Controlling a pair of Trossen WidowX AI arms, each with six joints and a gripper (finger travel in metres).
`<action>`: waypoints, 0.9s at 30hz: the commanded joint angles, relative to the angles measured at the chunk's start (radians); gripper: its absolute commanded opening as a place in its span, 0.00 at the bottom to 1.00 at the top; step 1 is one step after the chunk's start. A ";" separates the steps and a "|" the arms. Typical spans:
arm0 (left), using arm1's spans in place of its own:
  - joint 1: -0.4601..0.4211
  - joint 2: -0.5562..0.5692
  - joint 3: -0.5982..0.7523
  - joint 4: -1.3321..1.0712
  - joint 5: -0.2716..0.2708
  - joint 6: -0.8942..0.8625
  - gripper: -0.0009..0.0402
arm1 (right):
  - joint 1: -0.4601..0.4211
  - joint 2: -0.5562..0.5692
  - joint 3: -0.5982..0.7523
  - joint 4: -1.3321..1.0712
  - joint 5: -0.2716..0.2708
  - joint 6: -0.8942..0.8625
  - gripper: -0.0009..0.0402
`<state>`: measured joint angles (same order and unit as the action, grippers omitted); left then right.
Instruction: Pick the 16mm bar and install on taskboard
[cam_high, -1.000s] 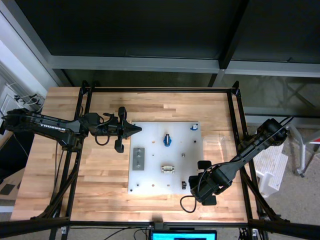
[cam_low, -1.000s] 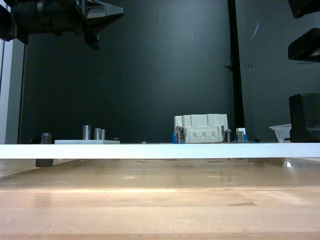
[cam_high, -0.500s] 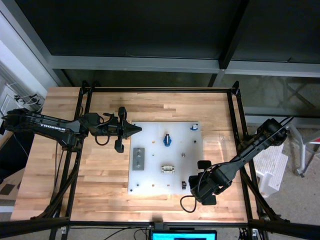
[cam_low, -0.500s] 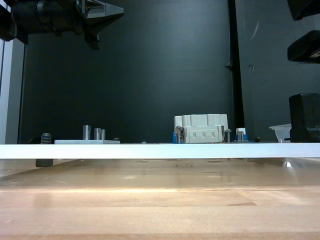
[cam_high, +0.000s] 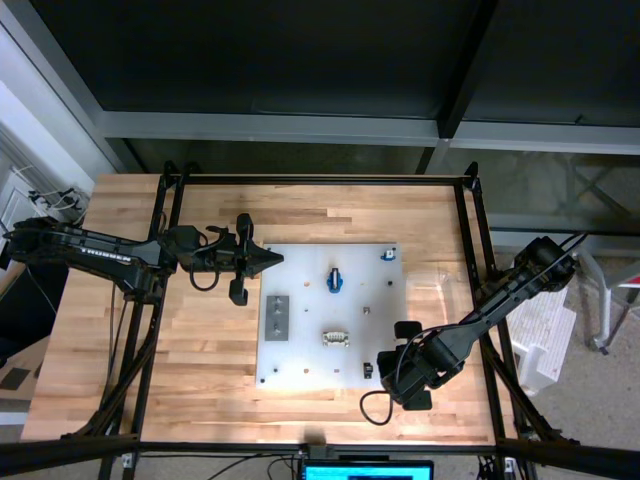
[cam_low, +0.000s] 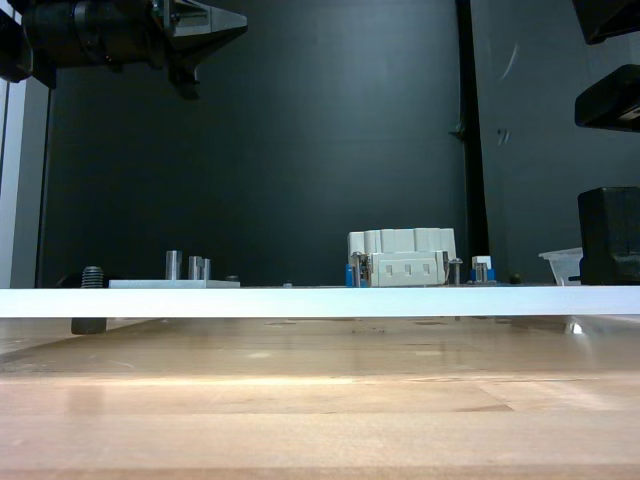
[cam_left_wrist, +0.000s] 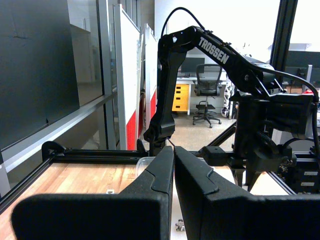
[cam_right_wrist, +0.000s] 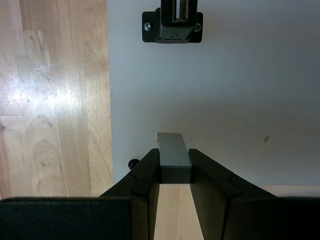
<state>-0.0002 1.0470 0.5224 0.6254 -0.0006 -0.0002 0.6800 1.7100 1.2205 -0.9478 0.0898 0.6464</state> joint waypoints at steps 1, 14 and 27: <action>0.000 0.000 0.000 0.000 0.000 0.000 0.02 | 0.000 0.001 -0.001 0.001 -0.001 0.000 0.04; 0.000 0.000 0.000 0.000 0.000 0.000 0.02 | 0.000 0.001 -0.001 0.006 -0.003 0.000 0.04; 0.000 0.000 0.000 0.000 0.000 0.000 0.02 | 0.000 0.001 -0.001 0.011 -0.002 0.001 0.04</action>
